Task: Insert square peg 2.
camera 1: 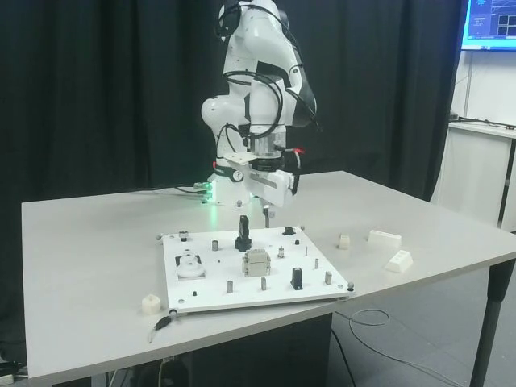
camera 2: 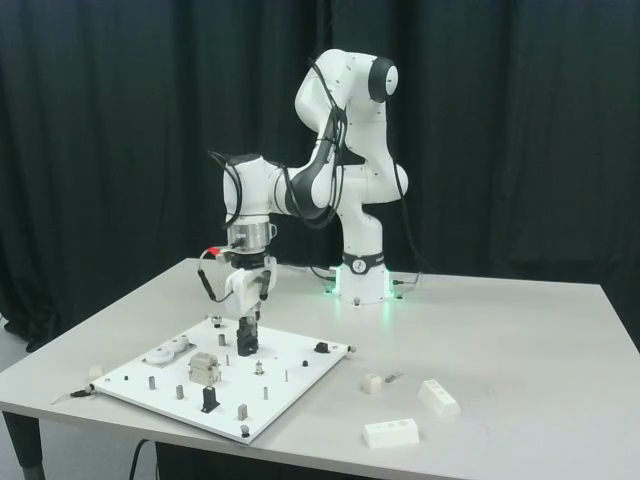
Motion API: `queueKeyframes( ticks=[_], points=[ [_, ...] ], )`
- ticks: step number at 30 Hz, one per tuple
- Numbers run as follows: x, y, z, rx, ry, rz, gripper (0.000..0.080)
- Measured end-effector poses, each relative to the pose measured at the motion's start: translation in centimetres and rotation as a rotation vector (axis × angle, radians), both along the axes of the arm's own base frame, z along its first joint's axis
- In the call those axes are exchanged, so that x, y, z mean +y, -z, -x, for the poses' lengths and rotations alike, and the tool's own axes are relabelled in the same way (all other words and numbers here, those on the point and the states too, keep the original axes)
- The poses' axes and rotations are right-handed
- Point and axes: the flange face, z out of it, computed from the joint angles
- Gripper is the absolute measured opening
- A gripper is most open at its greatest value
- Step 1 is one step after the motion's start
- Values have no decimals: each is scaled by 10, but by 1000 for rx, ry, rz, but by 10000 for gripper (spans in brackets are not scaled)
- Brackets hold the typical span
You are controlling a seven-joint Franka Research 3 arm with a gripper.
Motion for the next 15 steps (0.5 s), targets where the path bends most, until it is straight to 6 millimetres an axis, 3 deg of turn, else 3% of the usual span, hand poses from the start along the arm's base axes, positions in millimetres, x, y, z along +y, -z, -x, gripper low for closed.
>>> queueKeyframes(
  ticks=[15],
  points=[
    [24, 22, 4, 56, 207, -31, 75]
  ],
)
